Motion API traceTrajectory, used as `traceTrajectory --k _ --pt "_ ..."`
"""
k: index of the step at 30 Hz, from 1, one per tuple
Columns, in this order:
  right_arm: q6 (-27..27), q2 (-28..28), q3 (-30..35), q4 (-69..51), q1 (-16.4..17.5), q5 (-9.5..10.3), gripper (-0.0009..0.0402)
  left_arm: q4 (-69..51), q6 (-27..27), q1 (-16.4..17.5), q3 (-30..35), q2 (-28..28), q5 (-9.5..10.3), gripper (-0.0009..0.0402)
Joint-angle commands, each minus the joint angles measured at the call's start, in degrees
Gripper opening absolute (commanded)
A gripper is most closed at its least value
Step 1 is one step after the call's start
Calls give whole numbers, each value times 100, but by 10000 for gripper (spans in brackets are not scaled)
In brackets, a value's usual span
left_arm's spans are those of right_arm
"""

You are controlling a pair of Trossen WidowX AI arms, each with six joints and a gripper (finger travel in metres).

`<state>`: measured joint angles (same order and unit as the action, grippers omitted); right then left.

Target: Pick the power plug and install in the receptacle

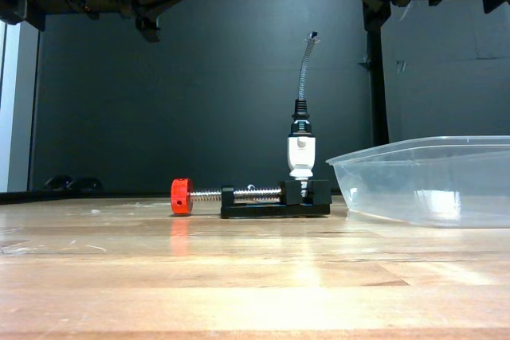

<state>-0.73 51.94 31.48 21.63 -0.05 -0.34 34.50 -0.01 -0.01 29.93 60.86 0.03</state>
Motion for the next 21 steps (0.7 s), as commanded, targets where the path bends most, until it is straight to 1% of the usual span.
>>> traceTrajectory --k 1,21 --pt "-2 0 -9 13 0 -15 0 0 0 0 2 0 0 0" --pt "-15 0 -103 52 7 -9 0 0 0 0 2 0 0 0"
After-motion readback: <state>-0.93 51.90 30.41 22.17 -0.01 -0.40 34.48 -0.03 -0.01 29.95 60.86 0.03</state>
